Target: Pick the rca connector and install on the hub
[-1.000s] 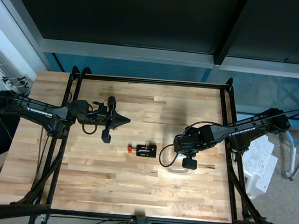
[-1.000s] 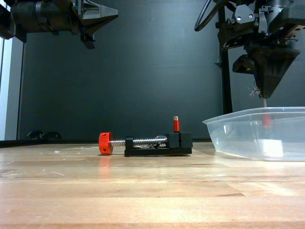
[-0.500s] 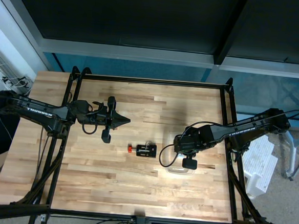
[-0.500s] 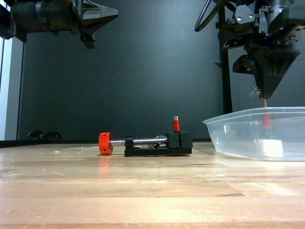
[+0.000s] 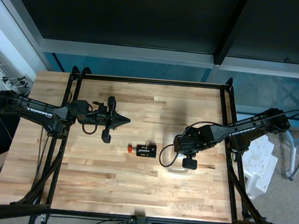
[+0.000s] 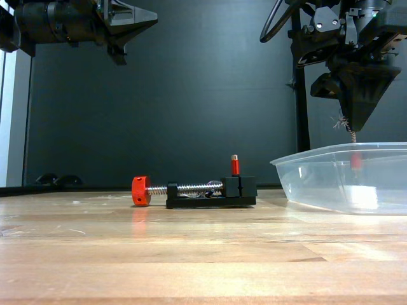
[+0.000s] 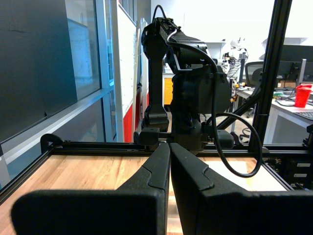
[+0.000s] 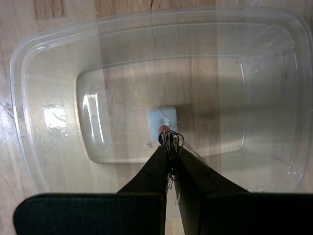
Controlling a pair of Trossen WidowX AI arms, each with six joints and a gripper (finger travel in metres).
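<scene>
Hanging in the upper left of the low view, the left gripper [image 6: 151, 21] points sideways, high above the table [image 5: 108, 181]. The left wrist view shows its jaws pressed together. In the middle, the hub [image 6: 210, 190] lies on the wood, well apart from the 2 grippers. At the right, the right gripper [image 6: 351, 126] points straight down over the clear tray [image 6: 318, 181]. The high view hides its tip, but the right wrist view shows the jaws clamped on the rca connector [image 8: 163, 130], above the tray floor.
</scene>
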